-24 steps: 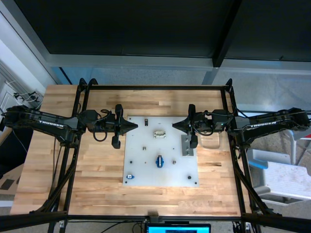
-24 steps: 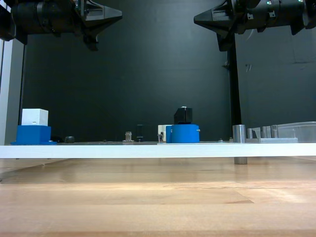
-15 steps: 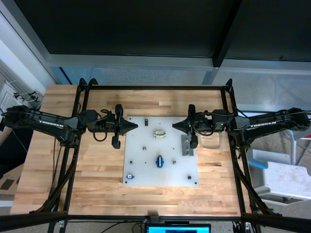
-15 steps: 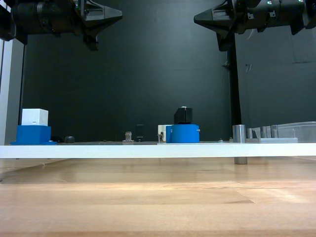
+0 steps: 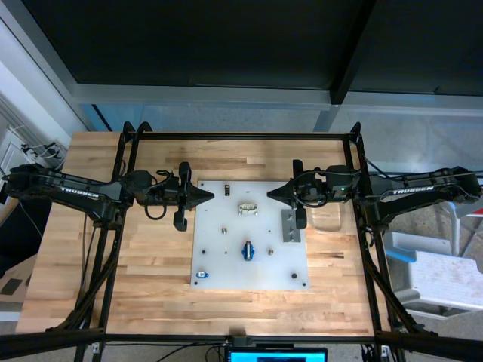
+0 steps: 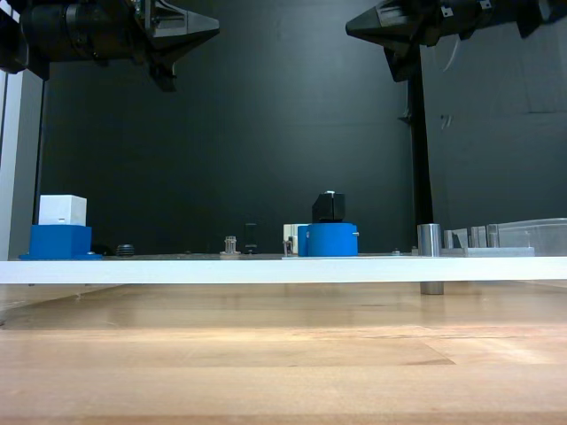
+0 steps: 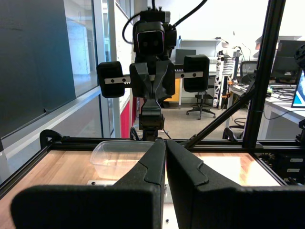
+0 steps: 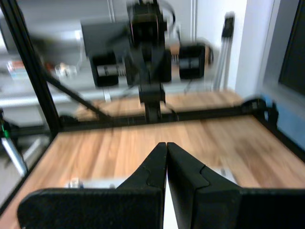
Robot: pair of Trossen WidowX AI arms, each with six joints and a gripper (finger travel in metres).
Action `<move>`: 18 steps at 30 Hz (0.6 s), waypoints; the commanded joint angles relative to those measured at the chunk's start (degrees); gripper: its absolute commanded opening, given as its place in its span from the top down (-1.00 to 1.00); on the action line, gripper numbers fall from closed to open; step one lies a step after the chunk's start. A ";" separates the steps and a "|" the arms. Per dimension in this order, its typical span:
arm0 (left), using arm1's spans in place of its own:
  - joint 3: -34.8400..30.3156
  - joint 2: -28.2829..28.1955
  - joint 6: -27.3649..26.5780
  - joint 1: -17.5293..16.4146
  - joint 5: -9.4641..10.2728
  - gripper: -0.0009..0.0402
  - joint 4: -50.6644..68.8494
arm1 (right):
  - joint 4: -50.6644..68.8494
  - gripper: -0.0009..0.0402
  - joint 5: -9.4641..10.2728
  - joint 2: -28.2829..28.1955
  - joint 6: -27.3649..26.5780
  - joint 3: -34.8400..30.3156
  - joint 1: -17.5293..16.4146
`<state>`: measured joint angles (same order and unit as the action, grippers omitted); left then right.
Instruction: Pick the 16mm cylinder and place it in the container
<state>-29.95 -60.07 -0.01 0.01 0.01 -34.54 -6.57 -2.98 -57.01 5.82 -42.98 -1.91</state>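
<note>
Short, round, silver-grey metal 16mm cylinder (image 5: 269, 251) (image 6: 429, 239): upright on the flat white board (image 5: 226, 256), just right of the blue knob-like part (image 5: 247, 250) and apart from it; nothing gripping it.

Small clear plastic container (image 5: 326, 219) (image 6: 532, 232) (image 7: 119, 155) with rounded corners: on the light wooden table (image 5: 151, 256) just off the board's right edge, well apart from the cylinder; below the right arm.

Grey rectangular block (image 5: 290, 225): on the board's right part, between cylinder and container.

Small blue base with white cube on top (image 5: 201, 275) (image 6: 60, 230): near the board's near-left corner.

Right tool (image 5: 275, 191) (image 6: 354, 25) (image 8: 166, 145): high over the board's far-right area, pointing inward, fingers pressed together, holding nothing.

Left tool (image 5: 205, 194) (image 6: 208, 31) (image 7: 165, 143): high over the board's far-left edge, pointing inward toward the right tool, fingers closed together, holding nothing.
</note>
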 commanded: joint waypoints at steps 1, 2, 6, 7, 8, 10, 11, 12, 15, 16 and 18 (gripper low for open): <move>0.00 -0.02 0.00 0.00 0.00 0.96 0.02 | 8.28 0.96 0.02 -0.48 0.31 -3.98 -0.07; 0.00 -0.02 0.00 0.00 0.00 0.96 0.02 | 11.02 0.96 0.02 -0.68 0.31 -5.31 -0.07; 0.00 -0.02 0.00 0.00 0.00 0.96 0.00 | 22.51 0.96 0.02 -2.21 0.17 -11.08 -0.17; 0.00 -0.02 0.00 0.00 0.00 0.96 0.00 | 25.27 0.96 0.04 -2.84 0.15 -12.57 -0.20; 0.00 -0.02 0.00 0.00 0.00 0.96 0.00 | 27.89 0.96 0.04 -3.56 0.13 -14.03 -0.24; 0.00 -0.02 0.00 0.00 0.00 0.96 0.00 | 32.94 0.96 0.04 -5.03 0.15 -16.90 -0.28; 0.00 -0.02 0.00 0.00 0.00 0.96 0.00 | 35.19 0.96 0.04 -5.75 0.17 -18.18 -0.35; 0.00 -0.02 0.00 -0.02 0.00 0.96 0.00 | 37.44 0.96 0.04 -6.51 0.17 -19.41 -0.37; 0.00 -0.02 0.00 -0.02 0.00 0.96 0.00 | 43.78 0.96 0.00 -9.22 0.63 -23.02 -0.66; 0.00 -0.02 0.00 0.00 0.00 0.96 0.00 | 45.75 0.96 0.00 -10.14 0.87 -24.20 -0.81; 0.00 -0.02 0.00 0.00 0.00 0.96 0.00 | 49.13 0.96 0.02 -12.26 1.40 -26.49 -1.09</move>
<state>-29.93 -60.07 -0.03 0.01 0.03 -34.54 40.56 -2.98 -68.01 6.79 -68.07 -2.79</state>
